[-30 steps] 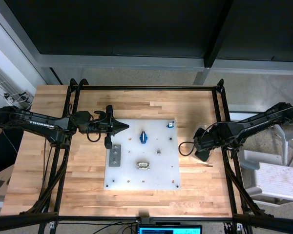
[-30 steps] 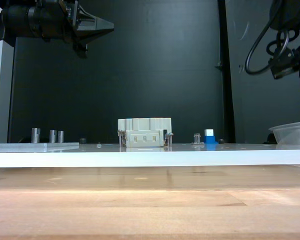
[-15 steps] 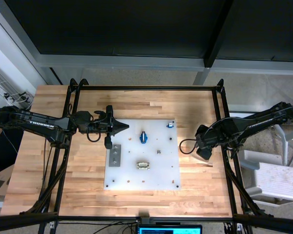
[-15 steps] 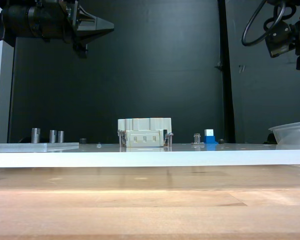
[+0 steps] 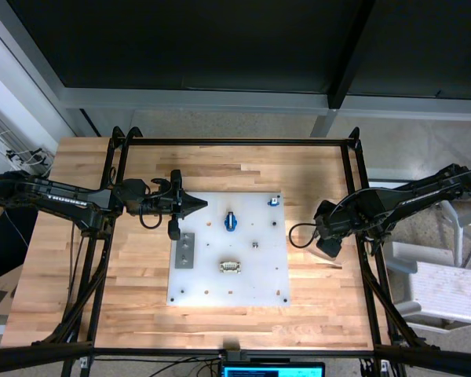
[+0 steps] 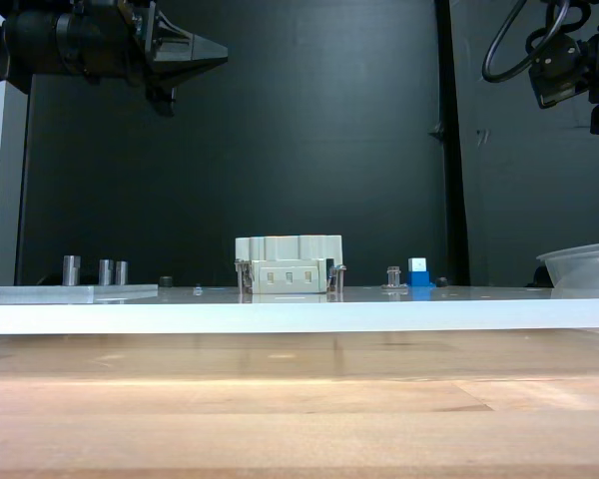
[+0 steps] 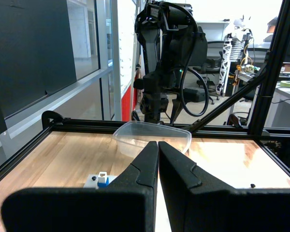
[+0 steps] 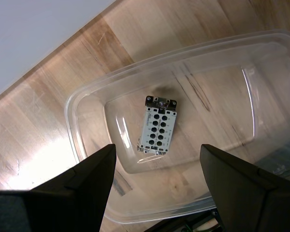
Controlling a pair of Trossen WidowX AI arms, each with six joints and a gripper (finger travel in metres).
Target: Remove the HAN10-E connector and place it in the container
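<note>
Wooden worktop (image 5: 133, 290), dark backdrop (image 6: 329, 120). The HAN10-E connector (image 8: 157, 124) lies flat inside the container (image 8: 73, 107), right of the high frame. The right claw (image 8: 157, 147) hovers above, fingers apart. The left claw (image 7: 158, 143), fingers together, sits left of centre. Connector likely light and rigid: grip its long sides.

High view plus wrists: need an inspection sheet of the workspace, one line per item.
Surface: wooden table carrying a white board.
Job's things: HAN10-E connector lies flat inside the container, pin face up, touching no finger.
Clutter: grey housing, grey plate with holes, blue piece and small blue-white piece, all on the board.
Grippers: left gripper shut, raised over the board's left far corner; right gripper open, above the container, holding nothing.
Cables: black cable loop hangs at the right arm, off the board.
Surroundings: black frame around the table; lit screen at the near edge.
</note>
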